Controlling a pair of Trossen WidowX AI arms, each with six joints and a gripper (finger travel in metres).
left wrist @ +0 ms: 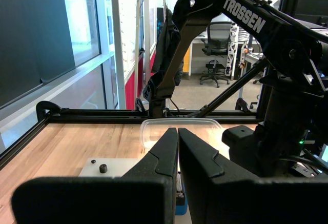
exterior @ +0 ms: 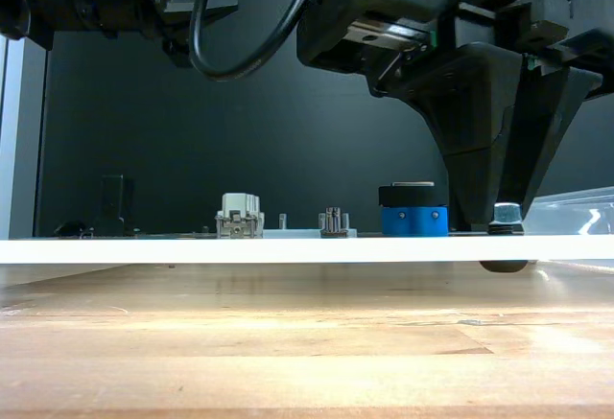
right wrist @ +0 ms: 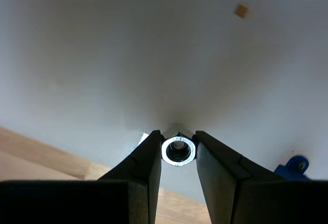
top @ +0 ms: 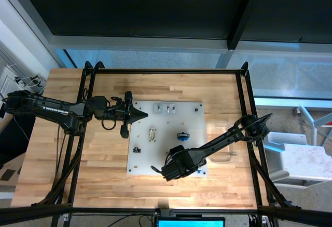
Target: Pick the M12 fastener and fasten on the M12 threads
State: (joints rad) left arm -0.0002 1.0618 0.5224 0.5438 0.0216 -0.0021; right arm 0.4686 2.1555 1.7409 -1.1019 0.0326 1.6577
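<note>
The M12 fastener (right wrist: 178,150), a small silver nut, sits between the fingers of my right gripper (right wrist: 178,141), which is shut on it from both sides. In the low view the nut (exterior: 506,213) rests on top of the short black stud (exterior: 506,229) at the board's near right edge, and something dark fills its hole in the right wrist view. From above, the right gripper (top: 174,169) hangs over that spot and hides nut and stud. My left gripper (top: 142,115) hovers at the board's far left edge, fingers (left wrist: 169,149) pressed together, holding nothing.
The white board (top: 155,154) carries a blue connector block (exterior: 413,218), a grey connector (exterior: 239,218) and a small silver post (exterior: 333,220). A clear tray (top: 223,144) lies just right of the board. A black frame runs round the wooden table.
</note>
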